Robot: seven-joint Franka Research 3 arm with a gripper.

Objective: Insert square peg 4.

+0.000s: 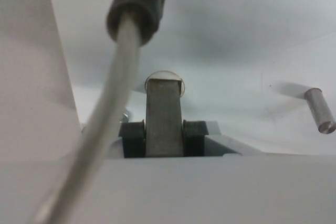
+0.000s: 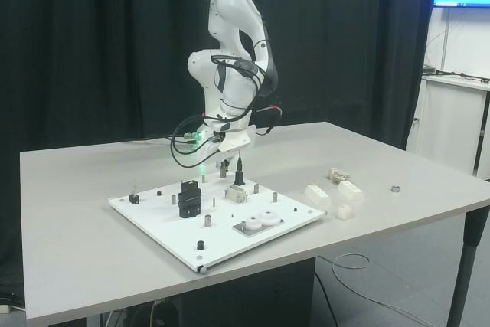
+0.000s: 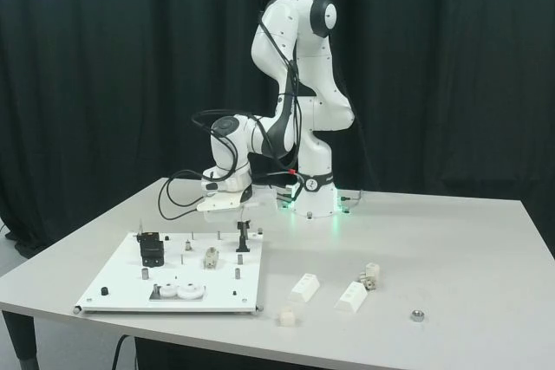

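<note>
The white arm (image 3: 299, 84) bends down from its base at the back of the grey table (image 3: 451, 257) and holds its gripper (image 1: 164, 129) low over the far edge of the white board (image 3: 121, 279) that lies on the near left part of the table. In the wrist view the two black fingertips (image 1: 132, 136) are closed on a grey square peg (image 1: 164, 116), one on each side of it, and the peg stands upright between them with its far end down at the board, right over a small round mark (image 1: 164, 77) there; whether the end touches the board or hangs just above it cannot be told. A grey cable (image 1: 105, 119) runs across this view in front of the fingers, and a short round metal pin (image 1: 320, 109) stands on the board off to one side, well apart from the peg. In the room views the board also carries a black block (image 2: 189, 198), several small upright posts, and two white gear wheels (image 2: 260, 221) near its front edge. On the bare table beside the board lie a few white blocks (image 2: 335, 197), and further out a small metal ring (image 2: 396, 188) sits alone
</note>
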